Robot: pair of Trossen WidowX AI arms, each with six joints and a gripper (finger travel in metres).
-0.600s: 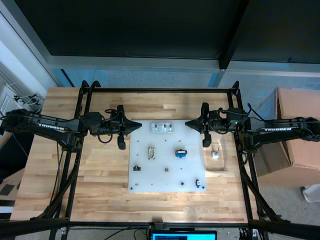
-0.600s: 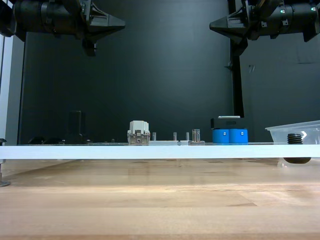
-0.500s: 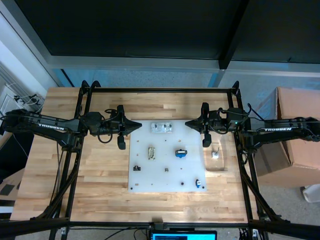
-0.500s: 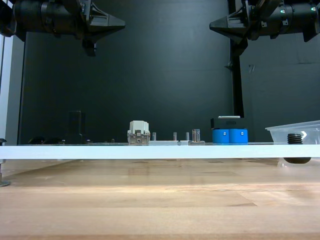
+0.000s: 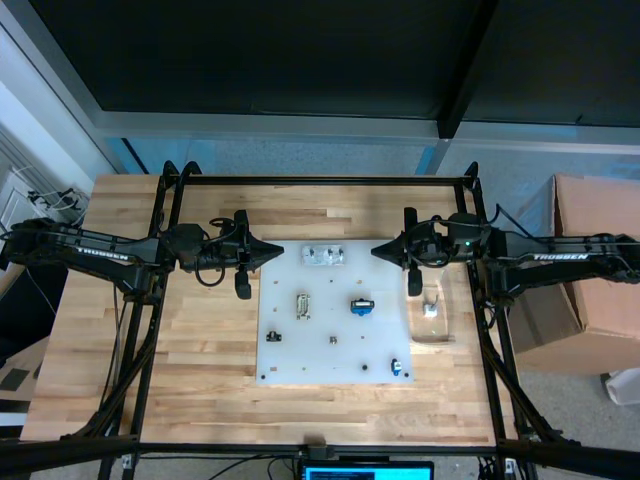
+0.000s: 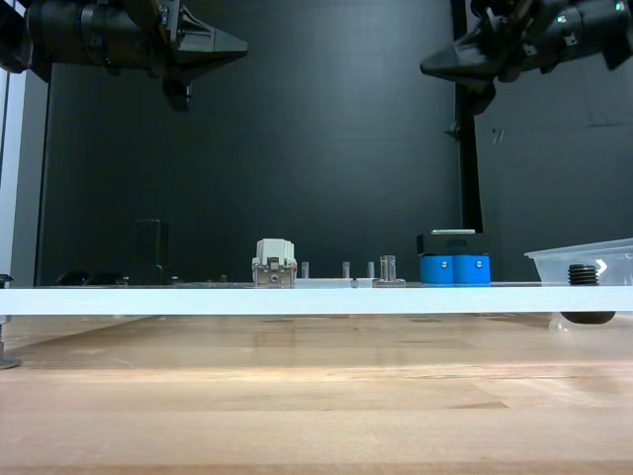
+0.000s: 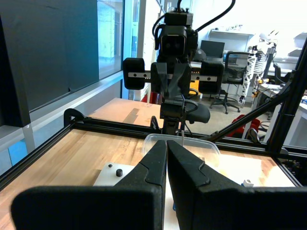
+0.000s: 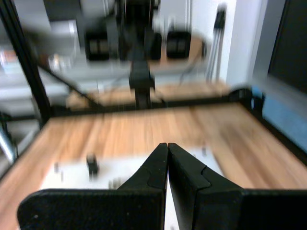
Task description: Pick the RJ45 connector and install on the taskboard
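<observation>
Even light, blurry right wrist view

Cardboard box (image 5: pixel 600 320) beside table (image 5: pixel 200 360)

The table (image 5: pixel 200 350) was pale wood in plank stripes, framed in black. The task board (image 5: pixel 330 370) was plain white, carrying a blue part (image 5: pixel 361 306) and a beige part (image 5: pixel 302 306). The left gripper (image 5: pixel 275 251), at the board's far left corner, and the right gripper (image 5: pixel 378 249), near its far right corner, were black. The box (image 5: pixel 590 290) past the table's right edge was brown.
</observation>
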